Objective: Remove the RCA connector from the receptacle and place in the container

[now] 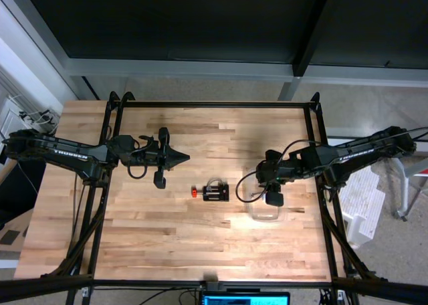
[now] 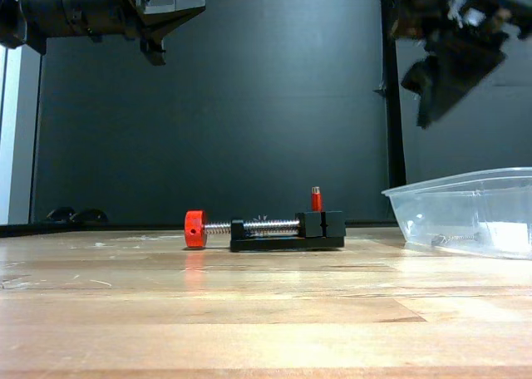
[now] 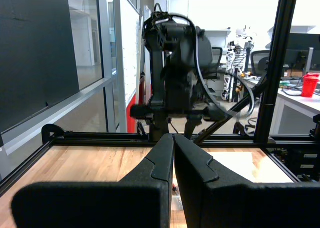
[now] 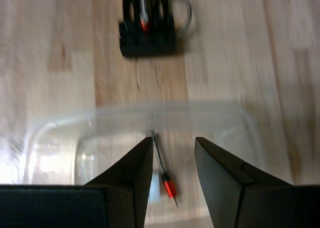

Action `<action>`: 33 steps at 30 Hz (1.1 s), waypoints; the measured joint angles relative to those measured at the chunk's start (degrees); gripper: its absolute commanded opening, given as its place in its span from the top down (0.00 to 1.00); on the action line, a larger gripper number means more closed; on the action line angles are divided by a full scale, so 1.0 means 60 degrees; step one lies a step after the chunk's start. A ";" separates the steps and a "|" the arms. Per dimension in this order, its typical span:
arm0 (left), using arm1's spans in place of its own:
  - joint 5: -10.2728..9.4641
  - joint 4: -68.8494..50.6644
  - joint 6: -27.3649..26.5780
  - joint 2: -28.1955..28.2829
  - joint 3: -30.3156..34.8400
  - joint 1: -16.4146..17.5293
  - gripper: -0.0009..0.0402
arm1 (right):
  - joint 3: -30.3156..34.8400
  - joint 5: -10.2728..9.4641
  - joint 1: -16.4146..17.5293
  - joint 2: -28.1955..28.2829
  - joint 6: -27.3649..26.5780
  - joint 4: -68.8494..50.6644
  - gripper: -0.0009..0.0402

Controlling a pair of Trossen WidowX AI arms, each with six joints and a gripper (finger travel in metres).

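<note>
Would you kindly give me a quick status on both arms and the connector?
Left gripper shut, parked high at left. Right gripper open above the container. RCA connector lying inside it, out of the receptacle. Nothing in the way.

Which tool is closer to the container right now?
Right. The right tool hangs open directly above the container; the left tool is shut and raised, off beyond the receptacle on its far side.

Items counted: one receptacle, one container, one RCA connector. Grippers numbered two: left gripper at left, right gripper over the container.
</note>
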 measured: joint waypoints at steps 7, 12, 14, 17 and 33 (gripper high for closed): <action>-0.0004 0.0000 0.0000 0.0000 0.0004 0.0000 0.98 | 0.0506 0.0076 -0.0335 -0.0175 -0.0823 0.1217 0.92; 0.0000 0.0000 -0.0004 0.0000 0.0004 0.0000 0.98 | 0.0433 0.0000 -0.0998 -0.0546 -0.1381 0.2477 0.97; 0.0000 0.0000 0.0000 0.0000 0.0000 0.0000 0.98 | 0.0426 -0.0007 -0.1177 -0.0725 -0.1625 0.3009 0.97; 0.0000 0.0000 -0.0004 0.0000 0.0000 0.0000 0.98 | 0.0346 -0.0113 -0.1402 -0.1031 -0.1963 0.4058 0.98; 0.0000 0.0000 0.0000 0.0000 0.0004 0.0000 0.98 | -0.1647 -0.0725 -0.1942 -0.1712 -0.2167 0.9409 0.98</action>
